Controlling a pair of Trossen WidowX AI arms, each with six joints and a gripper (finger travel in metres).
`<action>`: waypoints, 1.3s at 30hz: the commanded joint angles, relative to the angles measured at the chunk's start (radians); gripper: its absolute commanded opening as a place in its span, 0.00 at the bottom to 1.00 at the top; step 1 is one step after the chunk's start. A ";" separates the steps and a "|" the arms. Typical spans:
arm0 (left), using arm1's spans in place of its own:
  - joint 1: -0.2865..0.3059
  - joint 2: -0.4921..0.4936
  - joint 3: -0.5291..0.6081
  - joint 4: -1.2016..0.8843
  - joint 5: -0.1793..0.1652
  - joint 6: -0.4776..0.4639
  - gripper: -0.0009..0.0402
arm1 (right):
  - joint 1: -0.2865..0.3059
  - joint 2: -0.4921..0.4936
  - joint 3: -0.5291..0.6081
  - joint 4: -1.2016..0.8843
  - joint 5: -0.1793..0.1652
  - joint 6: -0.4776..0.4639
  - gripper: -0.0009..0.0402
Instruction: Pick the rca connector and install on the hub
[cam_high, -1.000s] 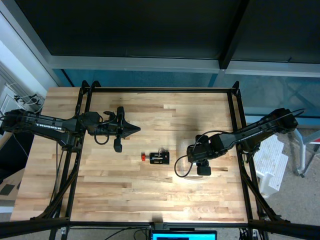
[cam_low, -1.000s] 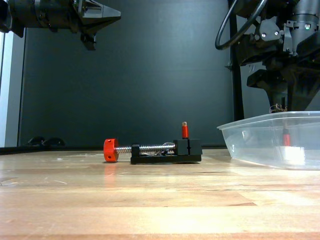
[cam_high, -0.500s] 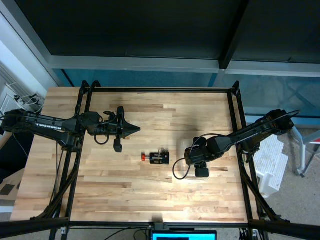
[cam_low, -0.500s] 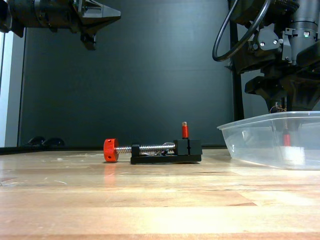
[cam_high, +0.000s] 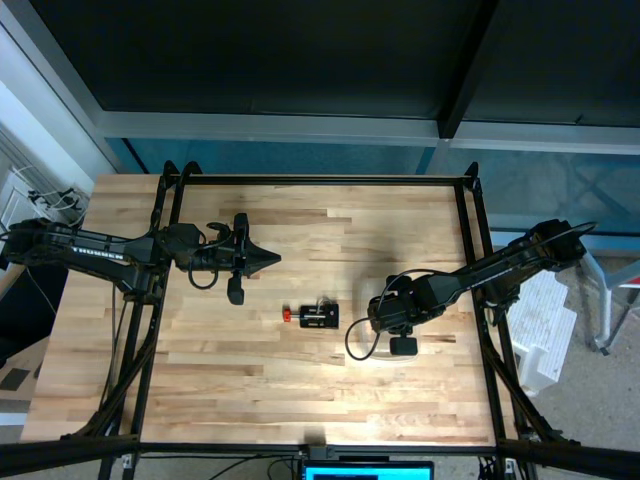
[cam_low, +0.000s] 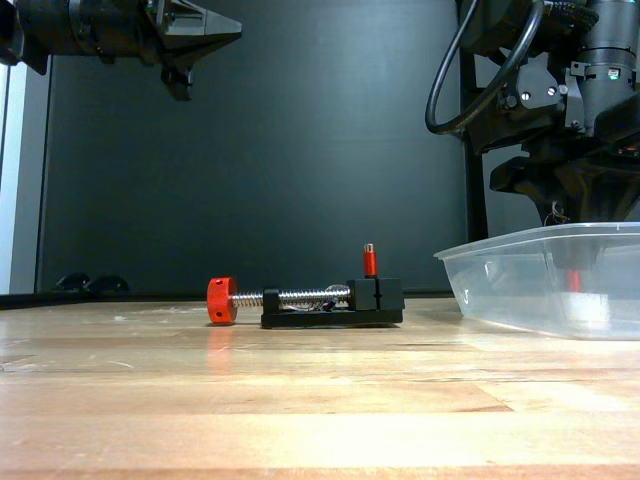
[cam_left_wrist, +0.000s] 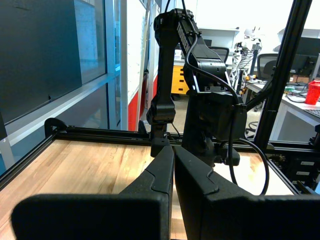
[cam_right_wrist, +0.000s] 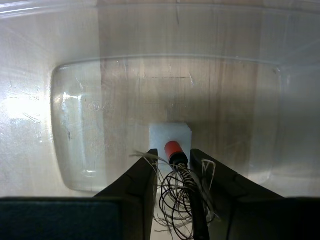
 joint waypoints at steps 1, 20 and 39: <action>0.000 0.000 0.000 0.000 0.000 0.000 0.02 | 0.001 0.000 0.000 -0.003 0.000 0.000 0.18; 0.000 0.000 0.000 0.000 0.000 0.000 0.02 | 0.001 0.000 0.000 -0.003 0.001 0.000 0.02; 0.000 0.000 0.000 0.000 0.000 0.000 0.02 | 0.002 -0.003 0.021 -0.029 0.000 -0.002 0.02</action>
